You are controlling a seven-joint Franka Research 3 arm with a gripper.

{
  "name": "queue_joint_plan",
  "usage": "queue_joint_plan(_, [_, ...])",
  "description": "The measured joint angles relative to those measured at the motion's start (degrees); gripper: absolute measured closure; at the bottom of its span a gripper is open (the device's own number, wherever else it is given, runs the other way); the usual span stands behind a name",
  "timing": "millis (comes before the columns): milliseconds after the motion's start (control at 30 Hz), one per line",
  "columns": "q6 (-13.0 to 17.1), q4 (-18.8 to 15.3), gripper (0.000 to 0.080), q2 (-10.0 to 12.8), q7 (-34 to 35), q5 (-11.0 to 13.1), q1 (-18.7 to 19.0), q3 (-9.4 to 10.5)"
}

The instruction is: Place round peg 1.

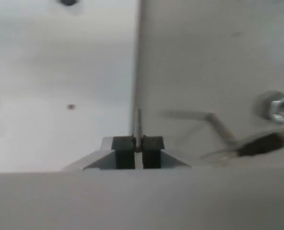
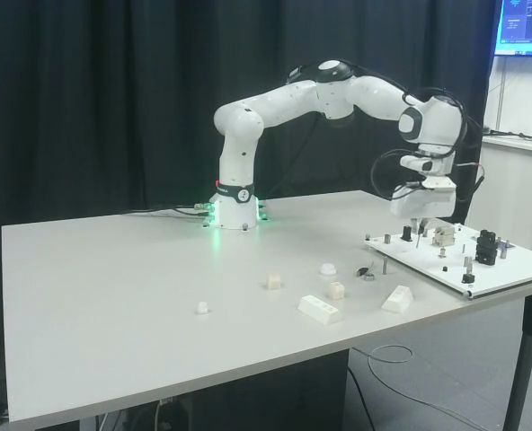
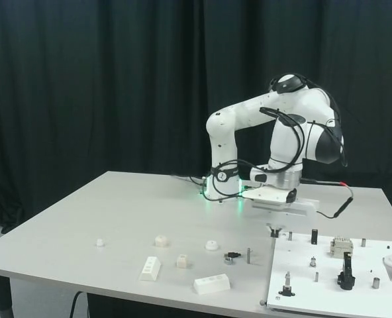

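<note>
a: wrist view first. the claw (image 1: 138,149) is clenched on a thin round peg (image 1: 138,125), pinched between the two black pads (image 1: 123,151). it hangs right over the edge where the white board (image 1: 214,72) meets the desk (image 1: 60,72).
b: risk?
a: so slim a pin could tilt in the pads, i think, then catch the hole's rim or drop. a nut (image 1: 281,109) sits well off to the side.
b: first room view?
a: the arm (image 2: 320,94) reaches from its base out over the board's (image 2: 509,278) near corner, wrist bent downward, claw (image 2: 419,220) just above the fixtures. peg too small to make out here.
b: second room view?
a: elbow high, forearm folded down, the claw (image 3: 275,228) low at the board's (image 3: 335,291) back edge. white blocks (image 3: 211,283) lie apart on the desk (image 3: 83,218).
</note>
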Motion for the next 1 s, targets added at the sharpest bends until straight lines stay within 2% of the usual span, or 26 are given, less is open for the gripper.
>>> queue_joint_plan(267, [0.0,-1.08,0.0771,0.01,-3.24,-4.44,-1.39,-1.25])
queue_joint_plan(467, [0.69,-3.13,0.0771,0.03,-6.85,-5.9,-2.76,-1.79])
queue_joint_plan(767, [3.94,-6.84,0.0771,0.06,-12.45,-5.6,-5.31,-1.86])
queue_joint_plan(1000, [5.72,-8.85,0.0772,0.2,-17.32,-2.76,-7.84,-1.42])
